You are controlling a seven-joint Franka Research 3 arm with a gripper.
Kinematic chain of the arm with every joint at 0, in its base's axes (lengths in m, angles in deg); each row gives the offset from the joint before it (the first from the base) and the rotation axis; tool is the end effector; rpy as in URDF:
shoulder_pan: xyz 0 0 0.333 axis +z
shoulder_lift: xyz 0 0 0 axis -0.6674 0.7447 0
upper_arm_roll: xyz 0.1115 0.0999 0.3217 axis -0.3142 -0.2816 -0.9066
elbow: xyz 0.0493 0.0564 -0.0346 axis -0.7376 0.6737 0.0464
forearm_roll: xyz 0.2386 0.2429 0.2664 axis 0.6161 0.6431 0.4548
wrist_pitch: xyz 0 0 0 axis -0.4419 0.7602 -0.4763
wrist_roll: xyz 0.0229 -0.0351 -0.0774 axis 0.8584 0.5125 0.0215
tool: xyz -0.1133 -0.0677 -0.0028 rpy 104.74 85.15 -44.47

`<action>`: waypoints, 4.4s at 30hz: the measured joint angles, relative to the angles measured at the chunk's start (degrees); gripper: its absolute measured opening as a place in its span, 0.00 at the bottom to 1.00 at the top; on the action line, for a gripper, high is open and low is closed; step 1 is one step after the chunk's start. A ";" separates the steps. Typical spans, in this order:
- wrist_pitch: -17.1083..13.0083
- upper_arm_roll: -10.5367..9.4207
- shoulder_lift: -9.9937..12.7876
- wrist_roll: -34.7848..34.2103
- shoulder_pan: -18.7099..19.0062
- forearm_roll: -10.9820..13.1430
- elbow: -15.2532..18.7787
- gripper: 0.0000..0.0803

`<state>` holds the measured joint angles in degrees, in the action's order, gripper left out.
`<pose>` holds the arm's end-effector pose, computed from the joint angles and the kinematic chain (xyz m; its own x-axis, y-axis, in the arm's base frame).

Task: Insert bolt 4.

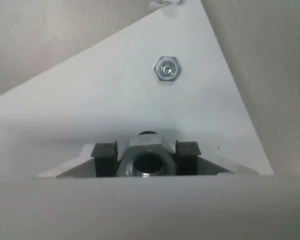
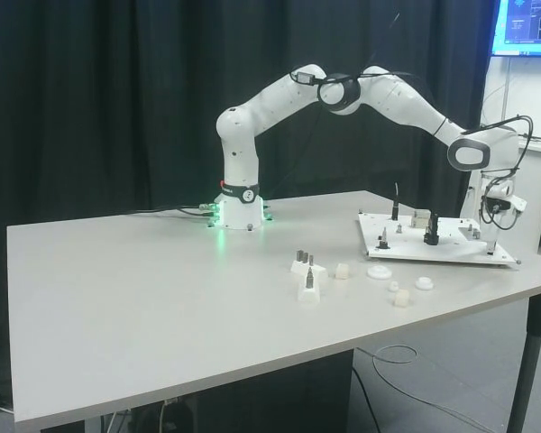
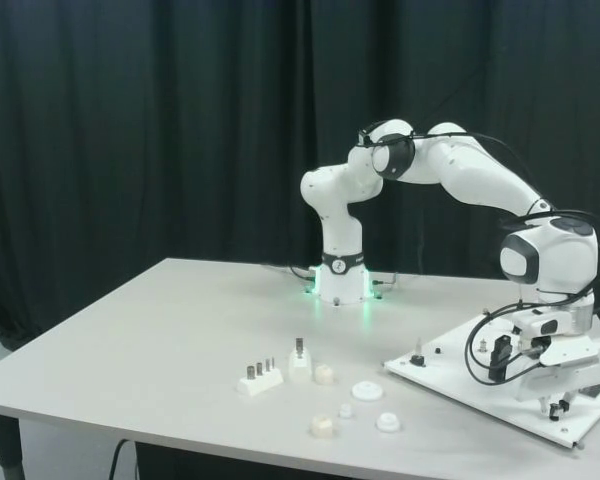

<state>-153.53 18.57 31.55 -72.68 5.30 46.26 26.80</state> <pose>0.6509 0.5346 0.1912 0.9682 -0.2450 0.0506 -0.2433 -0.9692 -0.0376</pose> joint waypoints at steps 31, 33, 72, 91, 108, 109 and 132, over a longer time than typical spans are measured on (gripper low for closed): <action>0.56 0.11 0.33 -13.56 -0.03 0.02 -0.66 0.31; 0.56 0.11 0.33 -14.54 -0.04 0.04 -0.66 0.31; 0.57 0.10 0.38 -29.09 -0.22 0.51 -0.73 0.31; 0.73 0.10 0.38 -36.58 -0.68 2.27 -0.76 0.31; 0.77 0.09 0.40 -39.29 -0.74 2.60 -0.78 0.31; 0.77 0.09 0.40 -39.91 -0.74 2.60 -0.78 0.31; 0.72 0.10 0.41 -50.39 -0.69 2.55 -0.79 0.31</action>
<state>-152.80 18.67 31.96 -123.07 4.61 48.81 26.01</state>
